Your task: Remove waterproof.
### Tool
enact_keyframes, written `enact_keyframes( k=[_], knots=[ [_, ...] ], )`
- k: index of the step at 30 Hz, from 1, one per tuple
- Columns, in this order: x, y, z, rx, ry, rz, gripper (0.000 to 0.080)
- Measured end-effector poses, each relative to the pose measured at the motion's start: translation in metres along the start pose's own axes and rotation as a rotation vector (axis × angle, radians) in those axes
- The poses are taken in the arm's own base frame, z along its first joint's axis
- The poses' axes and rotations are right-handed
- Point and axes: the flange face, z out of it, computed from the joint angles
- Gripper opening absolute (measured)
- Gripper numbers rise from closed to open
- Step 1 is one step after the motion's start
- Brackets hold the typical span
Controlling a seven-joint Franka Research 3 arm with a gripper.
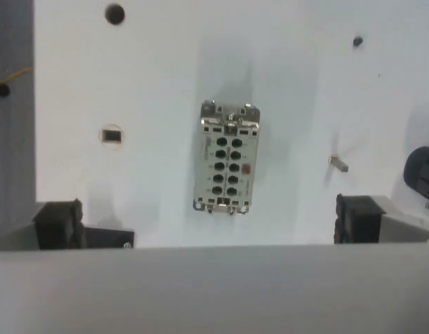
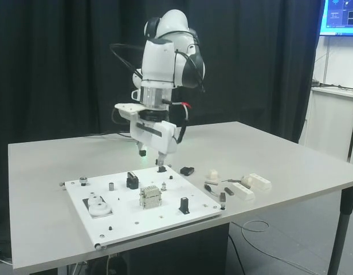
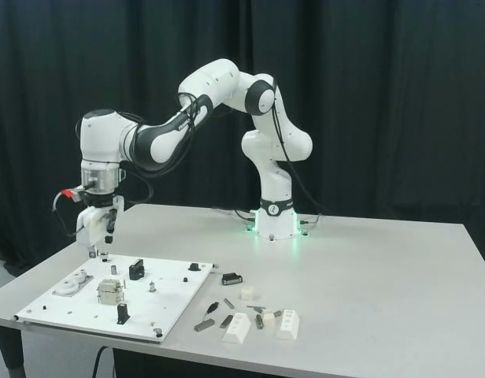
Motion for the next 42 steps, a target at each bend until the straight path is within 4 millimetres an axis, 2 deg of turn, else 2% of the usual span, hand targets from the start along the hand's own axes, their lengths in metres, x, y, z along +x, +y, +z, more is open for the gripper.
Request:
enact_keyframes(
  k=[9,21,42],
  knots=[
    [0.008,-0.009,-0.024,0.026,0.007,-0.004,0.08],
    [0.015,-0.016,-0.046,0.028,0.011,-0.002,0.08],
    [0.016,-0.017,-0.053,0.022,-0.003,0.008,0.08]
  ],
)
